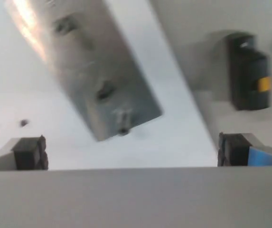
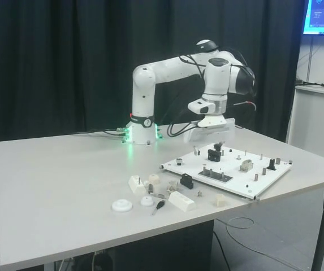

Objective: Remove square peg 2.

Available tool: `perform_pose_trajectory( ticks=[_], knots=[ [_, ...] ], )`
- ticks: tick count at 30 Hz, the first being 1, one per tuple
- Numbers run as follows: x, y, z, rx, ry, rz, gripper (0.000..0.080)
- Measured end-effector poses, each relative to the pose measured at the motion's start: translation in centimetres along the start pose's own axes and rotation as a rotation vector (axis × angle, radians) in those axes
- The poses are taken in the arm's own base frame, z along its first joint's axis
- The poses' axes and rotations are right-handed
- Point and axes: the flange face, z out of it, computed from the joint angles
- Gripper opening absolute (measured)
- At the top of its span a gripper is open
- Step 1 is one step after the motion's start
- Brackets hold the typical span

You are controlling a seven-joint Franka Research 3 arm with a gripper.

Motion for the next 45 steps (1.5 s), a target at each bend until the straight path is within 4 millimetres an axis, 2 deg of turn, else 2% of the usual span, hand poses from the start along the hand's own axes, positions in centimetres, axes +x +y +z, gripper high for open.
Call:
perform_pose_trajectory(
  ticks=[6,23,36,45],
  knots=[
    [-2.6,-0.9,0.1,0.001,0.014,-0.021,0.08],
    [-8.8,-2.9,0.9,0.013,0.041,0.18,0.08],
    [-13.6,-4.6,2.7,0.006,0.051,0.296,0.08],
    [-16.0,-5.3,4.0,-0.006,0.057,0.36,0.08]
  ],
)
